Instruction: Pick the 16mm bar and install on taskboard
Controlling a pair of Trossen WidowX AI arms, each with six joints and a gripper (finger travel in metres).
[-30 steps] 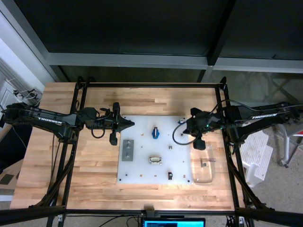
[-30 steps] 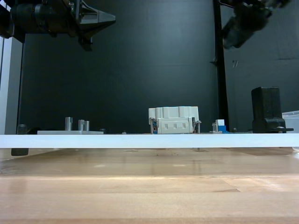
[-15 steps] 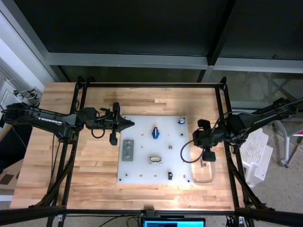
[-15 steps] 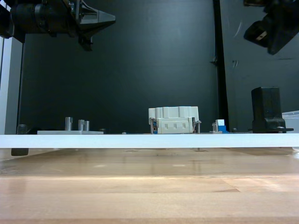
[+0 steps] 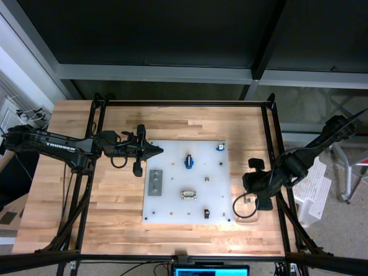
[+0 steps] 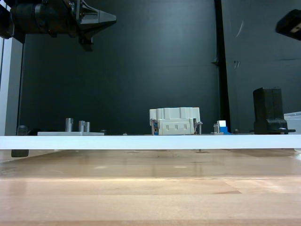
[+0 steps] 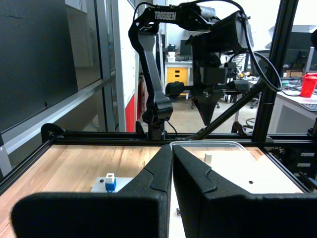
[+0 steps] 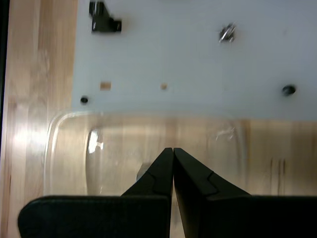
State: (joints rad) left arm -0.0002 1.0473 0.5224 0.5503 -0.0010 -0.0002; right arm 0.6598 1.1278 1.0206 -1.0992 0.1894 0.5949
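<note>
since the 16mm bar [image 8: 142, 171] (the pale shape half hidden behind my fingers, i think) lies in the clear tray [image 8: 54, 130] beside the taskboard [image 8: 198, 64], i judge the pick and the install both remain. my right gripper [image 8: 173, 149] hangs over the tray, fingers pressed together on nothing; my left gripper [image 5: 159, 150], likewise closed and empty, hangs above the board's far left corner.

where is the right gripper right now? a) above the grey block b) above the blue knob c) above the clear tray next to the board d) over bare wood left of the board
c: the right wrist view shows the right gripper, shut, pointing down into the clear tray beside the taskboard; the left gripper, also shut, hangs over the taskboard's far left corner.
</note>
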